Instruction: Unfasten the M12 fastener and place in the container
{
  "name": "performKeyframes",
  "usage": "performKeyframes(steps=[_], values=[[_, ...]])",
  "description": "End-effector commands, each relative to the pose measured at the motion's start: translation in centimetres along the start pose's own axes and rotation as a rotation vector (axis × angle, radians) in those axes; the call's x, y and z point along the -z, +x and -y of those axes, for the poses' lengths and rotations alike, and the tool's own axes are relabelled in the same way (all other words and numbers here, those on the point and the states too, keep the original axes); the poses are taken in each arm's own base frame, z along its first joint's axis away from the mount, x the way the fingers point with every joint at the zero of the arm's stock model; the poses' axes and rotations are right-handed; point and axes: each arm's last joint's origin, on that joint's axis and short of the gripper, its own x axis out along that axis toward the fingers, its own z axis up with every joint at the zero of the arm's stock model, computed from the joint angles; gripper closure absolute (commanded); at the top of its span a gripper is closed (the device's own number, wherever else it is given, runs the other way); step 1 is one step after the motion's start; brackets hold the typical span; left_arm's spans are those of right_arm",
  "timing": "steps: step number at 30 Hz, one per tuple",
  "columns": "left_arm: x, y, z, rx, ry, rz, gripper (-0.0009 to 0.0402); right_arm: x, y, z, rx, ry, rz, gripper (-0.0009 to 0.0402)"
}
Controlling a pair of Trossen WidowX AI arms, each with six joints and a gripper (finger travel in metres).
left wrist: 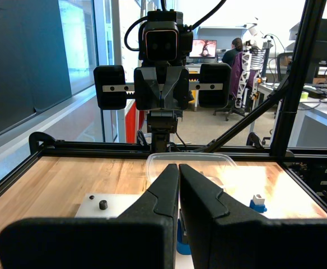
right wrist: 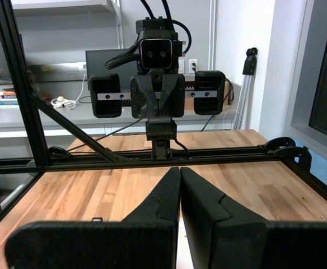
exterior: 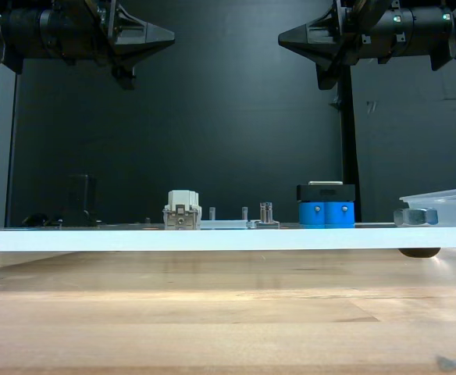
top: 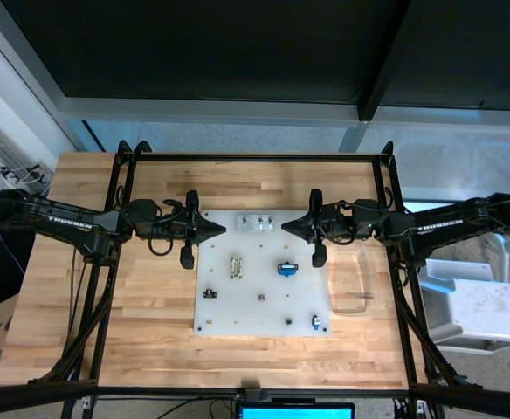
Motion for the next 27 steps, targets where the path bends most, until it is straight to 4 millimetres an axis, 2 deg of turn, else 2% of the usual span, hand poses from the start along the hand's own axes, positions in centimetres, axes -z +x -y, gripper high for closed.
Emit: performKeyframes(steps=[1,14,22,27], values=[[0.0,0.0,0.0,0.000,0.000,0.000,0.0393,0.0,0.0,-0.1,-0.006,0.001,0.000,0.0393],[0.0,0.0,0.0,0.000,0.000,0.000,0.0393,-0.2,0.1,-0.3,-0.037,0.006,-0.003,0.0393],[0.0,0.0,0.0,0.000,0.000,0.000,0.0393,-1.7,1.1,-1.3,-0.034,0.037,-0.241,0.0393],[0.0,0.0,0.0,0.000,0.000,0.000,0.0393,-2.4,2.1,-2.7,-0.018,0.066,-0.371,0.0393]])
